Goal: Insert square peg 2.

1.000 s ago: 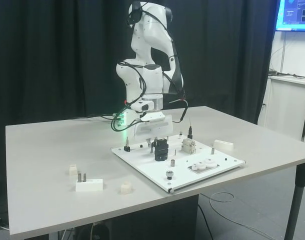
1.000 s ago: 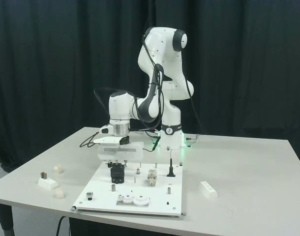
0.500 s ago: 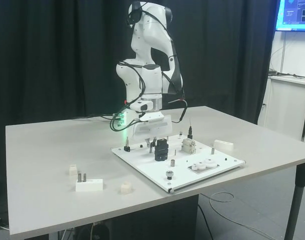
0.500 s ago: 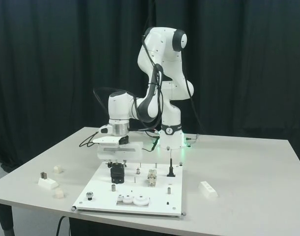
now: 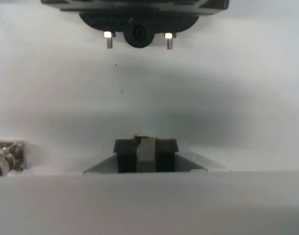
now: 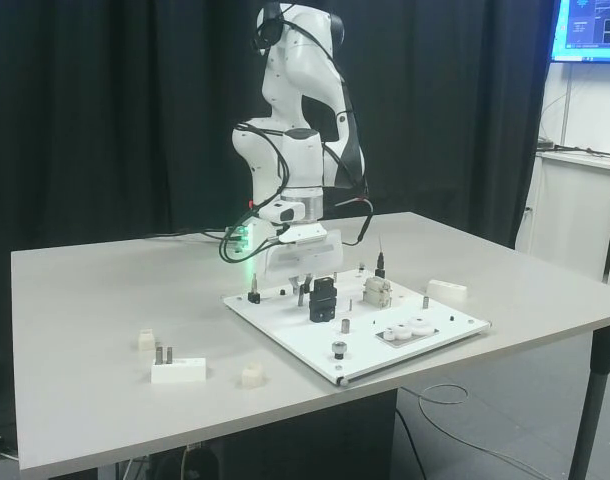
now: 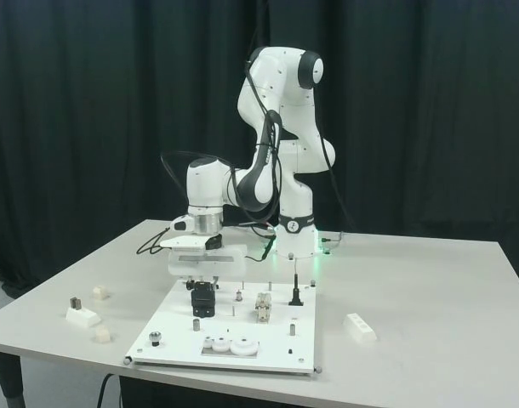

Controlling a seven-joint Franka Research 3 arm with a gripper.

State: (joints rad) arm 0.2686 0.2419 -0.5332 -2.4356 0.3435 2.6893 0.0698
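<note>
Wrist view: gripper [image 5: 147,157] closed on grey square peg [image 5: 146,155], above white board [image 7: 259,340]

Grey table [image 6: 105,300] carries a white board [image 6: 285,325]; 4 small white blocks lie beside it.

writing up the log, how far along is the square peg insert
Done: the arm has reached the white board and the gripper hangs right above the black block. In hand: the wrist view shows a grey peg clamped between the black fingers. Left: no seating visible, so lowering, insertion and release seem to remain.
</note>
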